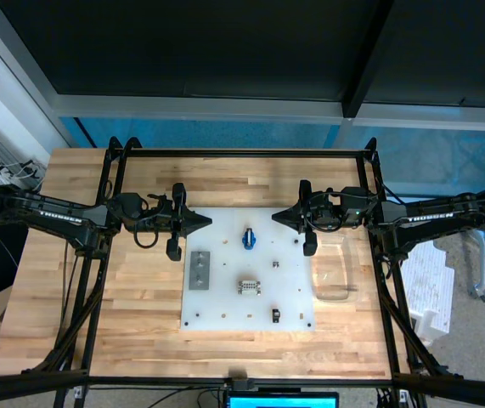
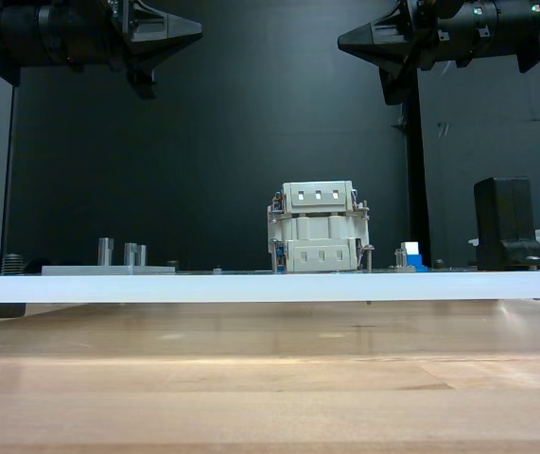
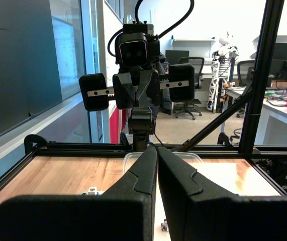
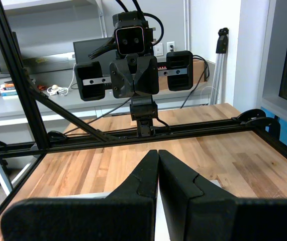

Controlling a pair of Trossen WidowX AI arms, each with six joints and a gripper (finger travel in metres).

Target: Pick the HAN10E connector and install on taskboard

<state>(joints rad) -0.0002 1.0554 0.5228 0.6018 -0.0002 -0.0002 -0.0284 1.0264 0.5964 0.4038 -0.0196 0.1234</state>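
Left gripper (image 1: 209,221) is pinched fully shut w/ nothing in it; its wrist cam shows the two fingers (image 3: 140,175) pressed flat together. Right gripper (image 1: 274,215) same deal: fingers (image 4: 144,175) closed tight, empty. Both hang in the air pointing inward at each other, tips over the far part of the taskboard (image 1: 225,255). Left one is by the far-left corner, right one more toward the far right. Low cam shows both well above the board.

HAN10E connector (image 1: 249,288) is sitting on the board, roughly center, a bit toward the near side, w/ neither gripper close to it. From the low cam it stands upright, beige, looks like 2 stacked sections w/ small metal bits at the ends. To its left is the grey block (image 1: 200,269), apart from it. Blue part (image 1: 249,239) is straight behind it, farther back on the board. Small black part (image 1: 276,316) sits near-right of it, by the board's near edge. Off the board's right side there's a clear plastic container (image 1: 335,274) on the wood table (image 1: 115,306), under the right arm.
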